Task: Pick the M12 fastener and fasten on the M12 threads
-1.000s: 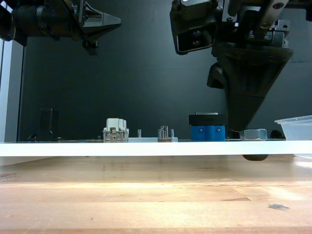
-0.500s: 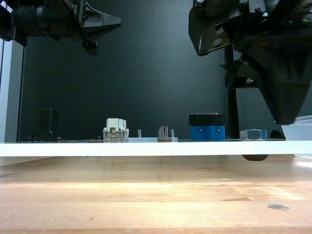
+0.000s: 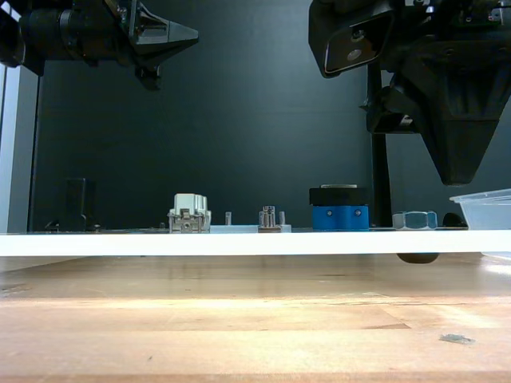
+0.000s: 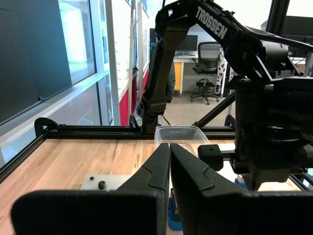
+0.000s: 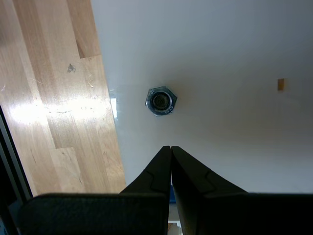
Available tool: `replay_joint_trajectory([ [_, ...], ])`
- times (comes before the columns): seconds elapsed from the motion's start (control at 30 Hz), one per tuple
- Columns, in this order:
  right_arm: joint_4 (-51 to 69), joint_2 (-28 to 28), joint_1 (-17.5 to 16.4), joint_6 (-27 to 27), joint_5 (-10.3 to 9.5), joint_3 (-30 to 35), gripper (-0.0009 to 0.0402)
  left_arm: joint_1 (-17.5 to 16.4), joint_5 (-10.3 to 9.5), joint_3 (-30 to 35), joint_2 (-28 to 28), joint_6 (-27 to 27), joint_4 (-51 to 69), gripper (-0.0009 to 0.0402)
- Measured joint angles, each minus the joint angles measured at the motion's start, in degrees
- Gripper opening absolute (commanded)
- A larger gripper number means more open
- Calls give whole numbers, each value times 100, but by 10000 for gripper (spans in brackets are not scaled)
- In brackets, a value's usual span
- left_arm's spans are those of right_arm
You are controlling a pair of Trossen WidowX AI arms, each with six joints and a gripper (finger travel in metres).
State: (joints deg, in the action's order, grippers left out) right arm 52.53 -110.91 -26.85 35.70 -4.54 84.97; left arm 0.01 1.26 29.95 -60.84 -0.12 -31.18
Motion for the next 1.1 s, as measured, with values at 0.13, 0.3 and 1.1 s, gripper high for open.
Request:
replay_joint_trajectory([
  [0.13,-2,4,-4,-2,-2,0,0,0,-2,-2,0,0,2,0],
  [0.3,-4,4,-2,-4,4,0,0,0,0,-2,0,2,0,0],
  [1.1,-221,-39,0,0,656,-63,0,0,-2,0,0,2,0,0],
])
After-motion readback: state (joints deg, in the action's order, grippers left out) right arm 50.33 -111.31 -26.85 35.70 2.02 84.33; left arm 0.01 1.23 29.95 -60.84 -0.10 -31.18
